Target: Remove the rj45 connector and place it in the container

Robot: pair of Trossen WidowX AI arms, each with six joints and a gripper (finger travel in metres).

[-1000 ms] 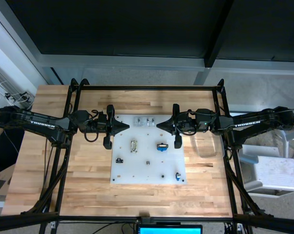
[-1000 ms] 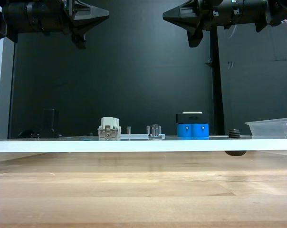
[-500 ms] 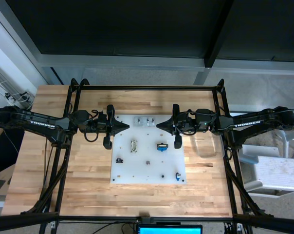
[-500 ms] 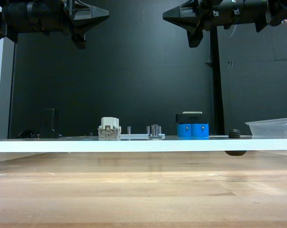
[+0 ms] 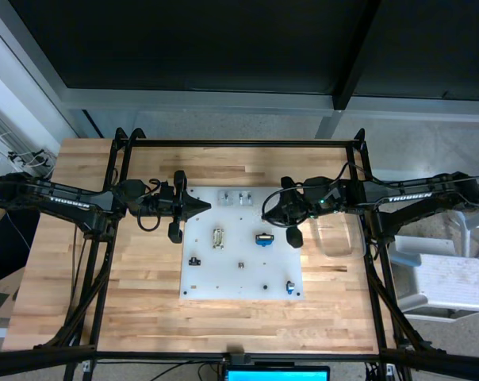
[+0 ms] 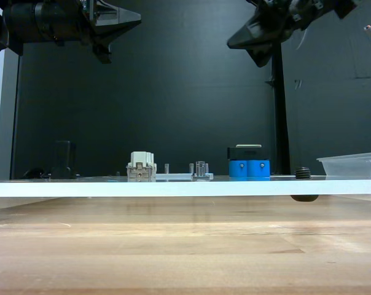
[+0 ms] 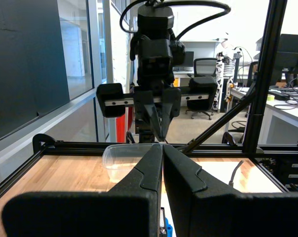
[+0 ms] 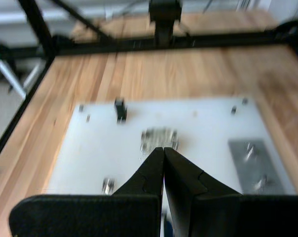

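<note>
The white board (image 5: 241, 270) carries several small parts: a grey connector (image 5: 218, 238), a blue block with a black top (image 5: 263, 238), a small black part (image 5: 194, 260) and a small blue part (image 5: 290, 286). I cannot tell which of them is the rj45 connector. The see-through container (image 5: 335, 238) sits on the table just right of the board. My right gripper (image 5: 263, 216) is shut and empty, tilted down, high above the board's far right part. My left gripper (image 5: 209, 206) is also shut and empty. It hangs level over the board's far left edge.
Two small metal fittings (image 5: 233, 196) stand at the board's far edge. A black frame (image 5: 239, 144) rings the wooden table (image 5: 144, 294). In the low view the right gripper (image 6: 230, 44) and left gripper (image 6: 139, 21) are well above the parts.
My right gripper has tipped nose-down and shifted slightly toward the near side over the board. The left arm has not moved.
</note>
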